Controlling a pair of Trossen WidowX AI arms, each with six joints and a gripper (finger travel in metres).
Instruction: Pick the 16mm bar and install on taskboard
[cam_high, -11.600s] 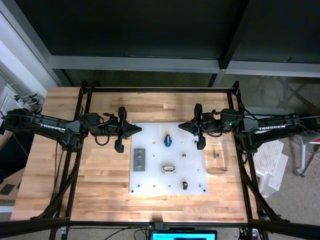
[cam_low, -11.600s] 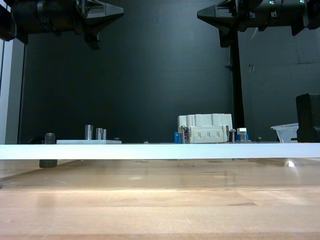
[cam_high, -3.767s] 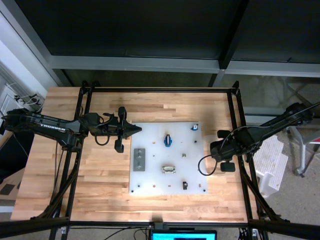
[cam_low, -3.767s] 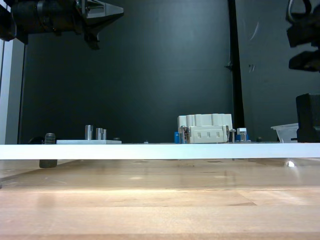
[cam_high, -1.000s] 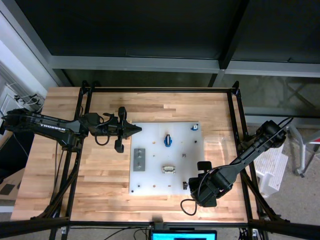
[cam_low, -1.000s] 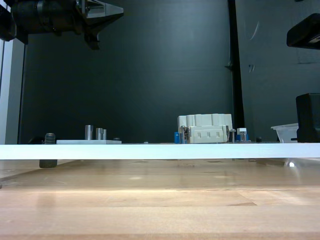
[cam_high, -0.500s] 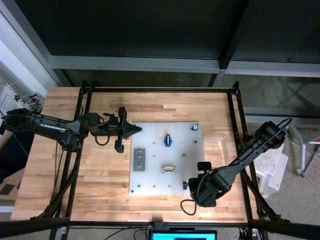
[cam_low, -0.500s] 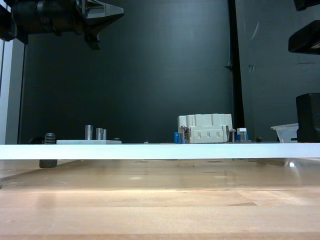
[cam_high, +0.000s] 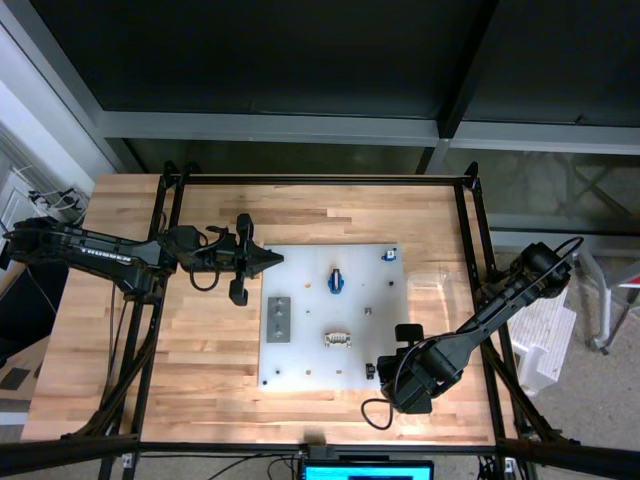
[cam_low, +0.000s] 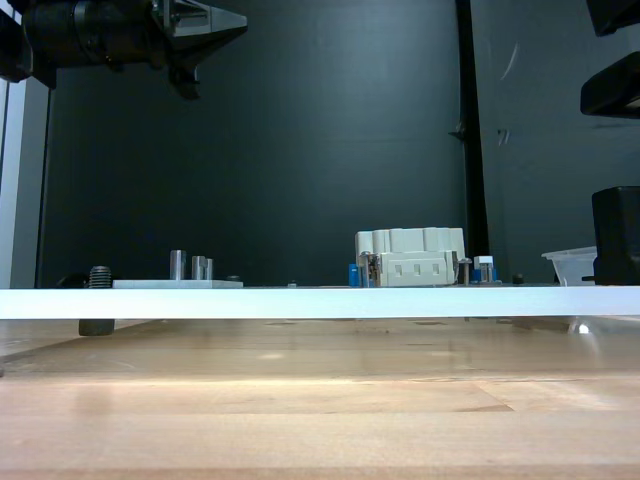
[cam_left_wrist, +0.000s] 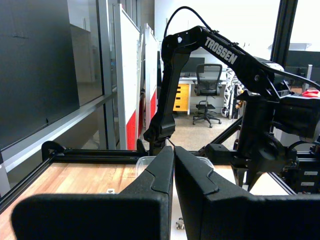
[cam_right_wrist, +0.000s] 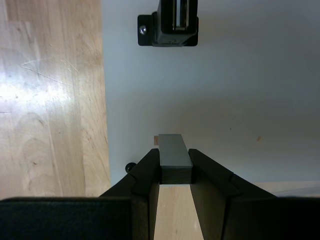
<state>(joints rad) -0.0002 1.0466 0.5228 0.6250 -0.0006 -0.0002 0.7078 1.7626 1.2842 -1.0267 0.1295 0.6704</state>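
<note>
The black right gripper (cam_right_wrist: 175, 169) has swung from the far edge of the white task board (cam_high: 300, 300) out rightward, then in above its near right corner. A grey rectangular metal bar (cam_right_wrist: 175, 159) is now clamped between its fingers.

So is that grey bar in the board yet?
No: right gripper holds the bar over the board; left gripper, shut, hovers off its far left corner.

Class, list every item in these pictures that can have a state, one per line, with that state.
16mm bar: held in the right gripper, clear of the board.
right gripper: shut on the bar, over the taskboard's near right corner.
left gripper: shut, empty, raised by the board's far left corner.
black slotted mount: on the board, apart from the bar.
</note>
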